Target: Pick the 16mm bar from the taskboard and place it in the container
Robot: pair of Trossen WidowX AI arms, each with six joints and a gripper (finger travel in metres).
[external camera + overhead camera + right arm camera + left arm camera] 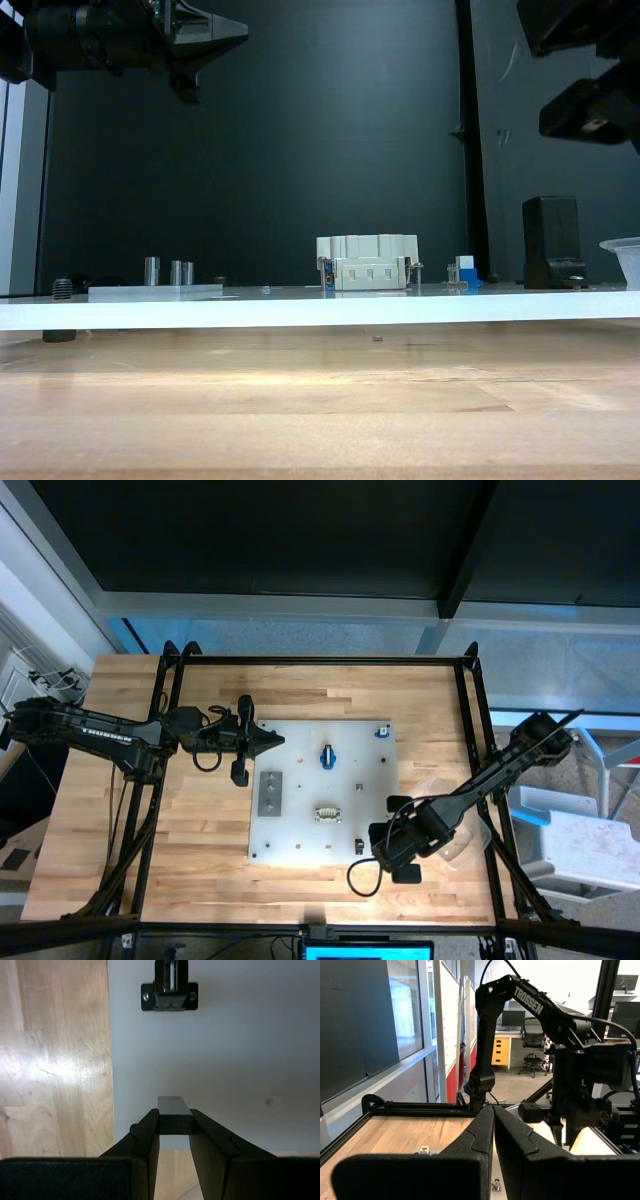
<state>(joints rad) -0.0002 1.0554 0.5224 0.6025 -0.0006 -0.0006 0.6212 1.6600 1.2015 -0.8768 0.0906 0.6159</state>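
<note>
right gripper clamped on bar above board's near-right corner, guessing container is next | left gripper pinched together, parked at far-left edge

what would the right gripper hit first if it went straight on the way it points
Probably the bare white taskboard near its edge, with the bar clamped in the right gripper touching first; height above it is unclear. The left gripper hangs shut above the taskboard's far-left corner.
</note>
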